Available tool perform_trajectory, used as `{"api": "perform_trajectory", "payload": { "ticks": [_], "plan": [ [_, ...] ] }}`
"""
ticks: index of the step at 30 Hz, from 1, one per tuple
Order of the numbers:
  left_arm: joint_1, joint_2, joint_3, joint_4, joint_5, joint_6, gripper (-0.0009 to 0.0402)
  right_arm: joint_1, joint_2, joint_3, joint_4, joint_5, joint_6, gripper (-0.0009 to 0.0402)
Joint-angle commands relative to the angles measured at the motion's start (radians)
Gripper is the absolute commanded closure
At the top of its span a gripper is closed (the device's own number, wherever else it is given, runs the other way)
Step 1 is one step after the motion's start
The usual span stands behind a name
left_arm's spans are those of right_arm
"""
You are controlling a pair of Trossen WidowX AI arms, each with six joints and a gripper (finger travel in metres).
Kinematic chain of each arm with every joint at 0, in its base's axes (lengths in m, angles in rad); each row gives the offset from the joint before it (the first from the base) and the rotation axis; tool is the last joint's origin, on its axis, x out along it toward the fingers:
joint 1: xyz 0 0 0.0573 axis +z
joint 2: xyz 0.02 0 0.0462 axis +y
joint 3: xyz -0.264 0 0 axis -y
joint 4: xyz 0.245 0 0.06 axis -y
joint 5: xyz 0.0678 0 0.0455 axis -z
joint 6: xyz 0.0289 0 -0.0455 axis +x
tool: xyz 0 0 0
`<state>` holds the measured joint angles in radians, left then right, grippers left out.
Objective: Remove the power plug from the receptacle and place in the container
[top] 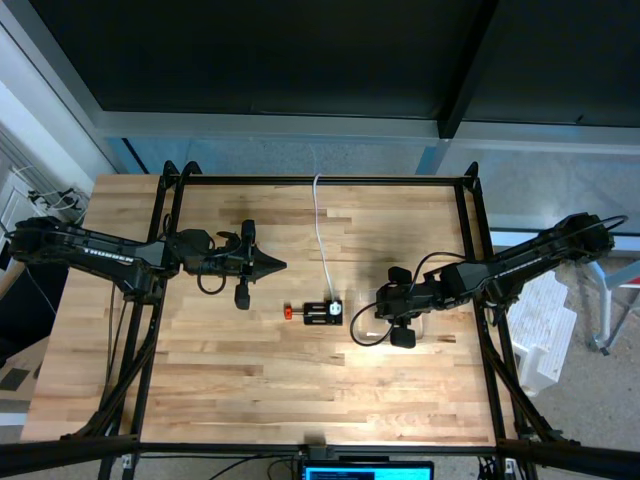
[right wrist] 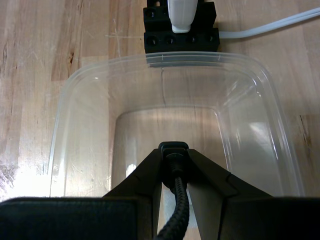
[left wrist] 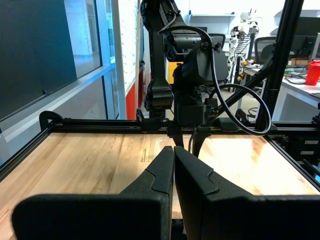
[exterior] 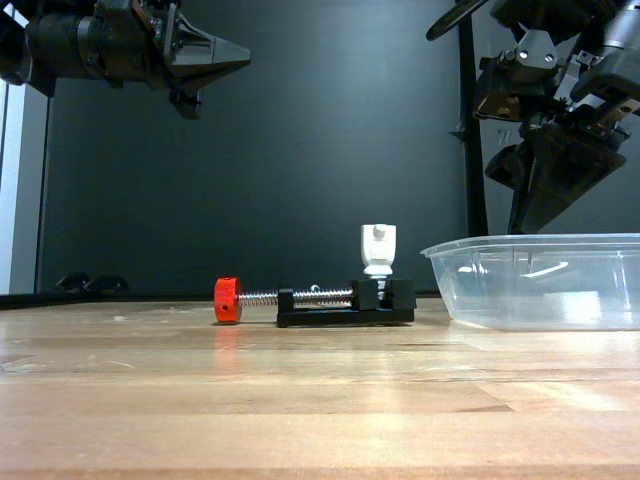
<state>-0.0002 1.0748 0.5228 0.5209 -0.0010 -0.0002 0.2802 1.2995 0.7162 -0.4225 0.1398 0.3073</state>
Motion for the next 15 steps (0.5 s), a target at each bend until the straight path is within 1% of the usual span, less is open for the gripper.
{"api": "perform_trajectory", "payload": {
  "ticks": [1,9,15],
  "plan": [
    [0.000,0.000,0.000,0.000,0.000,0.000,0.0393,0.002,-0.004,-0.013,0.021,0.000,-0.001,0.0318],
    [0.000,0.000,0.000,0.000,0.000,0.000,0.0393,0.006,-0.031,-0.022,0.014,0.000,-0.001,0.0269],
    [0.000,0.000,0.000,0.000,0.000,0.000,0.0393,0.008,-0.050,-0.021,0.012,-0.002,0.000,0.0240]
  ]
}}
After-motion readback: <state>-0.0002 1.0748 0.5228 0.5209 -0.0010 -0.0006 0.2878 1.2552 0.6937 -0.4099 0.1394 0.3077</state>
